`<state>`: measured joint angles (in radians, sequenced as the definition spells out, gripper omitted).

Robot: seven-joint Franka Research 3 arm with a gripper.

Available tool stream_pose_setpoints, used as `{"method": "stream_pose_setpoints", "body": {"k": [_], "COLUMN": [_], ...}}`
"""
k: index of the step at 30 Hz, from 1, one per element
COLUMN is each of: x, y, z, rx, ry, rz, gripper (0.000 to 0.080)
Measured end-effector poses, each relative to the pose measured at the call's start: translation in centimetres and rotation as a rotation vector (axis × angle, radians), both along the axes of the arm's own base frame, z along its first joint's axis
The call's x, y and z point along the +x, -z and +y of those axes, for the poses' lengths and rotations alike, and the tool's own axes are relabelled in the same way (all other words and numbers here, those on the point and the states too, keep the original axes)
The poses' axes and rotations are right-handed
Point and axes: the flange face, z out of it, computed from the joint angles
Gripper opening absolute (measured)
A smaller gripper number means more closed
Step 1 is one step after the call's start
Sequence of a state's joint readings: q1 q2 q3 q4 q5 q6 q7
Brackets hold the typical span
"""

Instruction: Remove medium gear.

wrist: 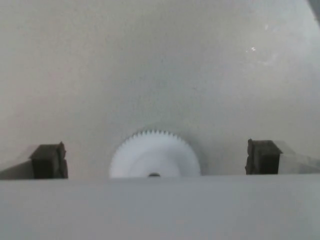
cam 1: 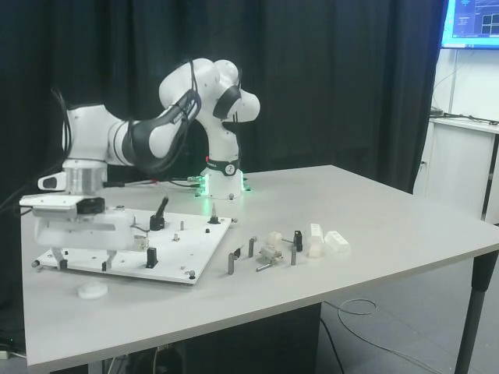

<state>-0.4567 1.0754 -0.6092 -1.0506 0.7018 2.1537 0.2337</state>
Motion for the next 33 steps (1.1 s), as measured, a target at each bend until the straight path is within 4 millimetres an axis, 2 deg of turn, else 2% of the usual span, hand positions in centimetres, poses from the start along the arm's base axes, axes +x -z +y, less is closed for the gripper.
{"method": "stream_pose_setpoints", "body": {"k": [6, 12, 33], "x": [0.1, 0.1, 0.0], "y": [-2.3, -3.6, -3.9], "z": [-0.2, -0.1, 0.0], "rx": [0.019, 0.033, 0.046], "ry": [0.001, 0.004, 0.004], "rz": [0.021, 0.027, 0.032], "gripper": [0.08, 0.08, 0.08]}}
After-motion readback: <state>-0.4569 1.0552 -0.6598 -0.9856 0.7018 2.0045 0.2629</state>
